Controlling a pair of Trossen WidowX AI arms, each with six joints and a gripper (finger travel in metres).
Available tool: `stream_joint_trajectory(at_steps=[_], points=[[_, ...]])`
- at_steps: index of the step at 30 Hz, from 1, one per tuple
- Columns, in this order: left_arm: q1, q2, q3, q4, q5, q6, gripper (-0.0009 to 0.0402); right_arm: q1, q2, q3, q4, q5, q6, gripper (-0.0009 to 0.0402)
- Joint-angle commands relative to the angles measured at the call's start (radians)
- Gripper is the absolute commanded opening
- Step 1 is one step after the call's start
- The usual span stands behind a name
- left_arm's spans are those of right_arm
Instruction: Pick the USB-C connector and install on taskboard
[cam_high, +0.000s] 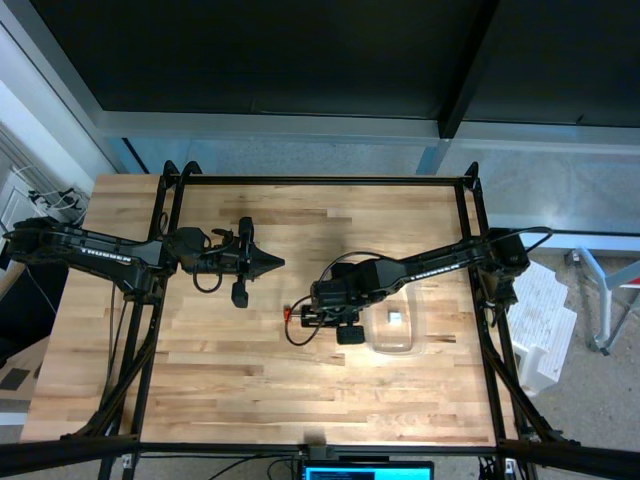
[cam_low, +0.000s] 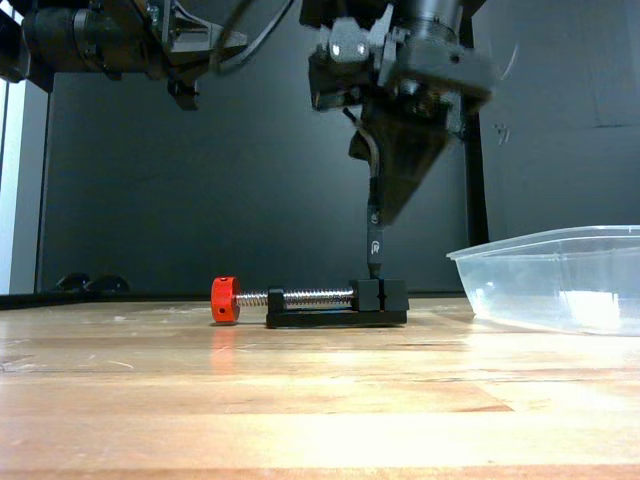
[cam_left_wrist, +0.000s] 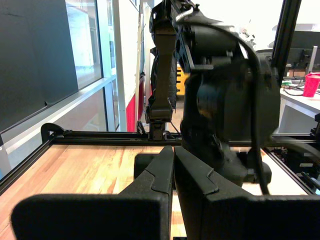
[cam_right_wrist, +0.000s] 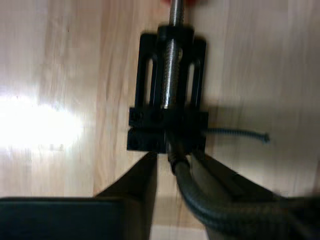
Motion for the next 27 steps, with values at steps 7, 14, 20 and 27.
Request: stream_joint_trajectory(at_steps=[7,14,20,27], points=[[0.000,0.000,0.000,0.000,0.000,0.000,0.0000,0.004,-0.043,0.008,-0.014,0.000,0.027,0.0226],[0.000,0.000,0.000,0.000,0.000,0.000,0.0000,0.005,-0.115,0.008,-0.039,0.001,0.041,0.0243],[0.000,0.000,0.000,0.000,0.000,0.000,0.0000,0.006,-0.167,0.008,-0.074,0.001,0.041,0.0233],[0.000,0.000,0.000,0.000,0.000,0.000,0.0000,0.004,-0.190,0.008,-0.084,0.001,0.034,0.0213]])
